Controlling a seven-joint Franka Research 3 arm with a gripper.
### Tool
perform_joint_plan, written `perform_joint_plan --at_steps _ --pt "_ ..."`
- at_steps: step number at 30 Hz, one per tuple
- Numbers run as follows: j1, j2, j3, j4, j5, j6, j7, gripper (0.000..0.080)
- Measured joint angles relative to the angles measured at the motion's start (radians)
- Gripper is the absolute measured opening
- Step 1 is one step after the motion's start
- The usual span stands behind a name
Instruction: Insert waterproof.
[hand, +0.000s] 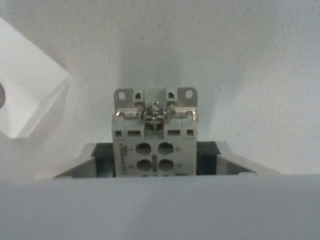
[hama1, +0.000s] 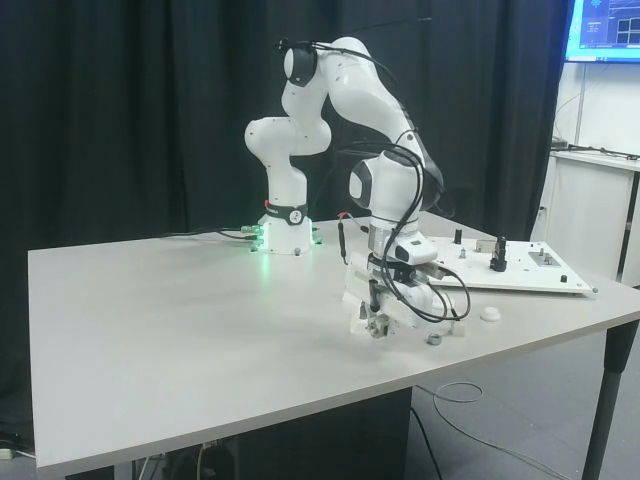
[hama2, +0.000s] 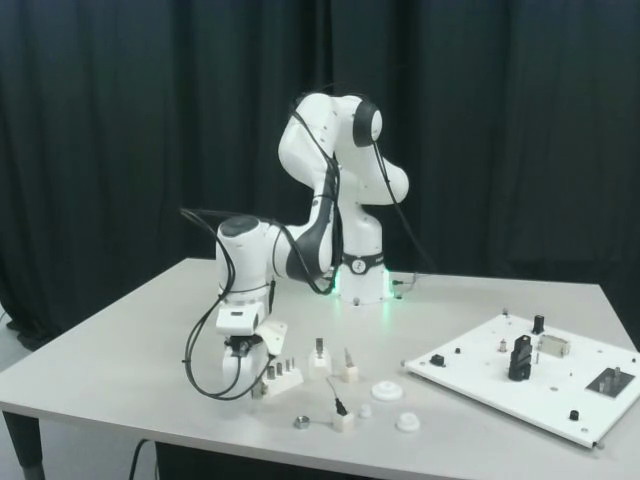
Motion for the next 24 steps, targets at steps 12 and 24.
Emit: perform_joint_plan --at_steps 12,24 --pt "0.0 0.0 -0.004 0.005 0.007 -0.008 0.0 0.0317" --pt "0.0 0.0 -0.004 0.005 0.009 -0.008 0.0 0.0317"
